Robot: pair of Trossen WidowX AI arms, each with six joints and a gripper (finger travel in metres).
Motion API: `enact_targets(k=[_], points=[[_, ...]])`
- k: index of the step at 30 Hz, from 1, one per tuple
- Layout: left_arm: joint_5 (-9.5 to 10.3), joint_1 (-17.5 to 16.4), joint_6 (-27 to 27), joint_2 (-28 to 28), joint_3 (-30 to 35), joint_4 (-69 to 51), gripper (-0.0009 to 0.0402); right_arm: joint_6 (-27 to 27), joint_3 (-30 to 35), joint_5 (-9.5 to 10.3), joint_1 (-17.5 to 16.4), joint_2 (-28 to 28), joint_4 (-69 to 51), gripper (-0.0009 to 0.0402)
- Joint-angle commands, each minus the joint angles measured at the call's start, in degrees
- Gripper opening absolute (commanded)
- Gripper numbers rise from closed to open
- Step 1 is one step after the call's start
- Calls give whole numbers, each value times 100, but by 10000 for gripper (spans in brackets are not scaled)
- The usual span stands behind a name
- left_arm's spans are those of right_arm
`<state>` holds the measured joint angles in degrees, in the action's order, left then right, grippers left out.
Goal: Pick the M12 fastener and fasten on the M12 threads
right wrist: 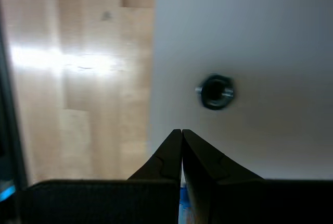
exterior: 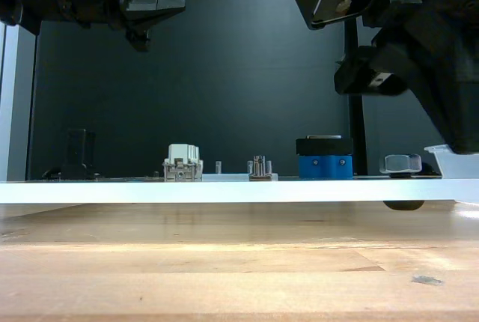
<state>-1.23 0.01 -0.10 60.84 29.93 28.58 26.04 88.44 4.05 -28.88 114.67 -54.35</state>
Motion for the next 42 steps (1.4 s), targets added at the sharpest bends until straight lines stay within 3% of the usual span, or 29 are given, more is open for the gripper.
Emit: enact_targets(k=[1, 4, 6, 29, 31, 32, 35, 36, 38, 42], points=[[-2, -2, 0, 2, 2, -2, 0, 7, 118, -516, 2, -81, -208, 0], [0, 0, 0, 2, 2, 0, 0, 72, 122, -931, 13, -103, -236, 0], [-2, 0, 0, 2, 2, 0, 0, 81, 118, -1010, 17, -68, -216, 0], [0, 0, 0, 2, 2, 0, 0, 479, -61, -964, 13, 57, 122, 0], [-2, -2, 0, 2, 2, 0, 0, 531, -79, -708, 11, 57, 214, 0], [-2, -2, 0, 2, 2, 0, 0, 520, -87, -358, 13, 57, 297, 0], [-2, -2, 0, 2, 2, 0, 0, 249, -87, 988, 39, 37, 382, 0], [0, -2, 0, 2, 2, 0, 0, 146, -87, 1233, 39, 26, 372, 0], [0, 0, 0, 2, 2, -2, 0, 46, -87, 1292, 39, 2, 315, 0], [0, 0, 0, 2, 2, 0, 0, 50, -87, 1204, 39, -22, 275, 0]])
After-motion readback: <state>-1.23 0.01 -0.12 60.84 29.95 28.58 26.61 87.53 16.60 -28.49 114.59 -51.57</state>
